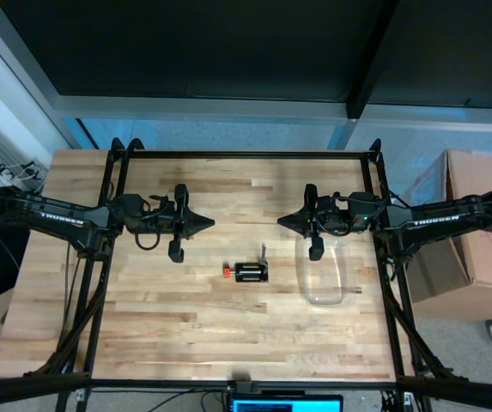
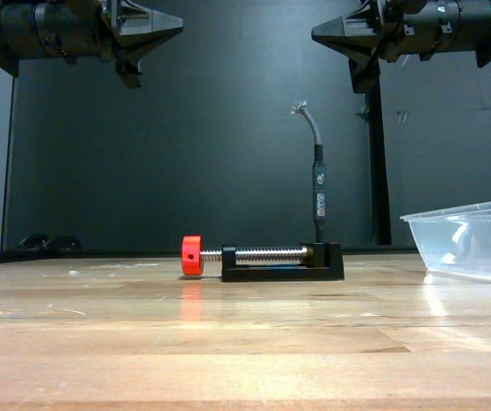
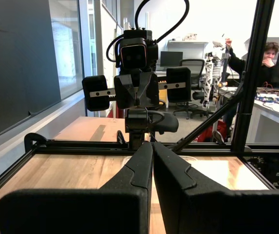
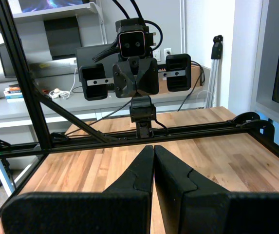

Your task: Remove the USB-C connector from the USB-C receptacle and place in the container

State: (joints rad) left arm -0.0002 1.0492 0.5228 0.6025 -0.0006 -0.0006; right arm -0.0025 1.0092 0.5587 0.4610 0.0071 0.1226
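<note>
Low view: left end effector (image 2: 175,26) is hovering high, closed, pointing inward; below, rightward, the USB-C connector (image 2: 320,193) is standing upright in the USB-C receptacle (image 2: 322,253); right end effector (image 2: 317,34), closed, is pointing inward above the container (image 2: 472,240).

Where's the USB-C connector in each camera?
High view: USB-C connector upright in the black fixture, mid-table, nearer than left gripper and right gripper, both shut.
Low view: USB-C connector upright at the fixture's right end, grippers high above.
Left wrist view: not in it.
Right wrist view: not in it.
Shared landmark: red knob.
</note>
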